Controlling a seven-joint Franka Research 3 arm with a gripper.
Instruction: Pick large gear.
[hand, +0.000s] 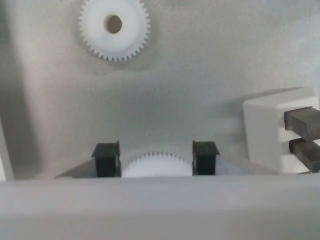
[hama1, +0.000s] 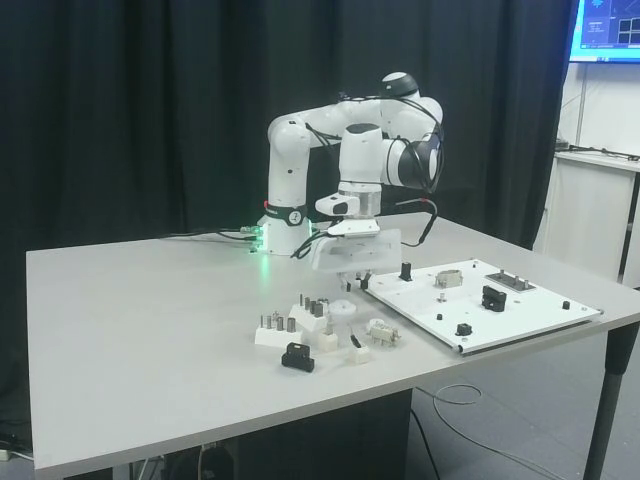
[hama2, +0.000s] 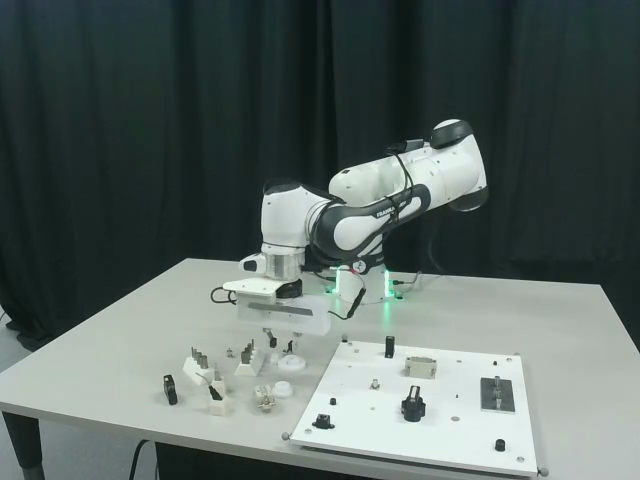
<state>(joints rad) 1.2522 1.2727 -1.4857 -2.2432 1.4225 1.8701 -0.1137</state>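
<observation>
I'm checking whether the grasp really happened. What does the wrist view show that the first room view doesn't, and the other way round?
Only the wrist view shows a white gear sitting between the black fingertips of the tool, and the teeth and centre hole of a second white gear lying on the table. Only the first room view shows the whole white arm, the white board with its fixtures, and that the tool is above the table. Both show the grey table and the white holder block.
</observation>
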